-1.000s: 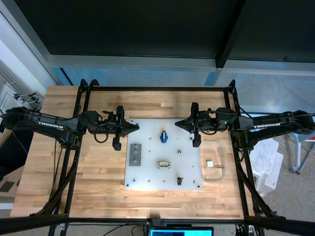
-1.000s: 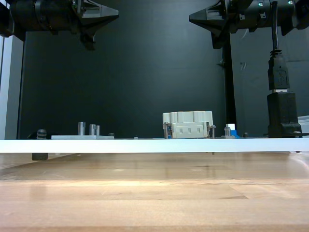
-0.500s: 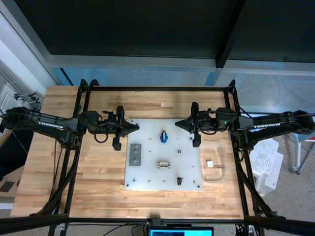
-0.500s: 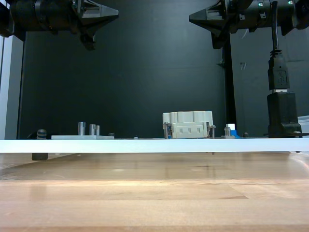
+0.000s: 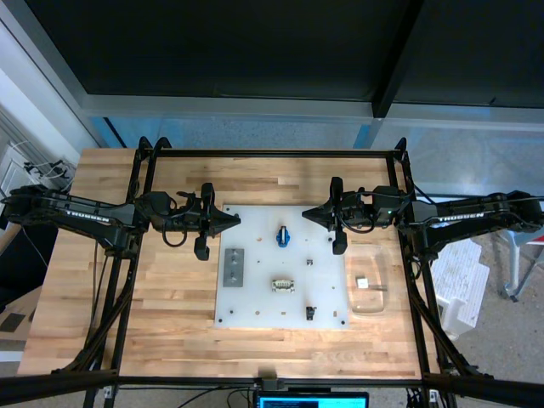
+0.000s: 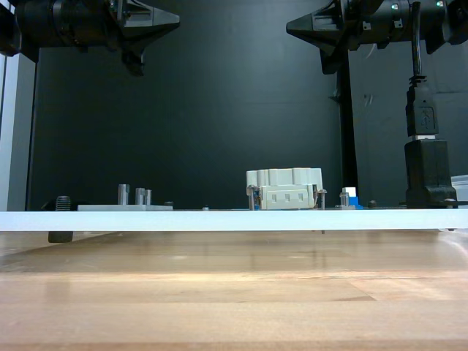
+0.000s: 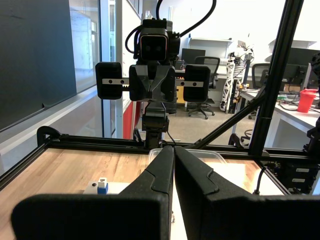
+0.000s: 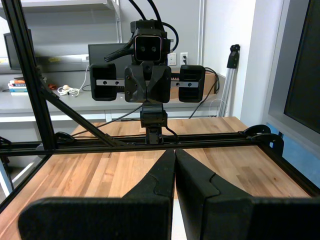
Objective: Pick the USB connector and install on taskboard
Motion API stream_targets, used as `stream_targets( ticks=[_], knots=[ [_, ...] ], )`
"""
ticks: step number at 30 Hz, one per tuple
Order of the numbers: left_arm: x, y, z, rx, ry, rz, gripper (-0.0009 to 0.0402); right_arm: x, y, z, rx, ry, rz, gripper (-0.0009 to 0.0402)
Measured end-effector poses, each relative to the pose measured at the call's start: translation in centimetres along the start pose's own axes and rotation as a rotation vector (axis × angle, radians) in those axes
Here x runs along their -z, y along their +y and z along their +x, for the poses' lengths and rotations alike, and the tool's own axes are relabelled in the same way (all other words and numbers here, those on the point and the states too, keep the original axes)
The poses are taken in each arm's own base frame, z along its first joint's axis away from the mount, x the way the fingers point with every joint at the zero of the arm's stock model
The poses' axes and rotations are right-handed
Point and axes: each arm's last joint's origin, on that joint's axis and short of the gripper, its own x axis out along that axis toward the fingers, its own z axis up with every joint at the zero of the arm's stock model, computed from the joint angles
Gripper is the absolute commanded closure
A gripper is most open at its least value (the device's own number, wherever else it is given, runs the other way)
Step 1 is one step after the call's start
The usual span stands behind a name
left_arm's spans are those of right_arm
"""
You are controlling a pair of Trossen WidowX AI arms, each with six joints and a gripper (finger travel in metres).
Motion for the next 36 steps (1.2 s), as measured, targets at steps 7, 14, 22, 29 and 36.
stream_targets(
  ticks=[7, 14, 22, 29, 36],
  knots=[
    [0.0, 0.0, 0.0, 0.0, 0.0, 0.0, 0.0393, 0.04, 0.0, 0.0, 0.0, 0.004, 0.0, 0.0393],
    [0.0, 0.0, 0.0, 0.0, 0.0, 0.0, 0.0393, 0.24, -0.01, 0.0, 0.001, 0.026, 0.0, 0.0393],
    [0.0, 0.0, 0.0, 0.0, 0.0, 0.0, 0.0393, 0.26, 0.0, 0.0, 0.001, 0.028, 0.0, 0.0393],
    [0.0, 0.0, 0.0, 0.0, 0.0, 0.0, 0.0393, 0.27, 0.0, 0.0, 0.001, 0.028, 0.0, 0.0393],
    [0.0, 0.0, 0.0, 0.0, 0.0, 0.0, 0.0393, 0.26, 0.0, 0.0, 0.001, 0.028, 0.0, 0.0393]
  ],
)
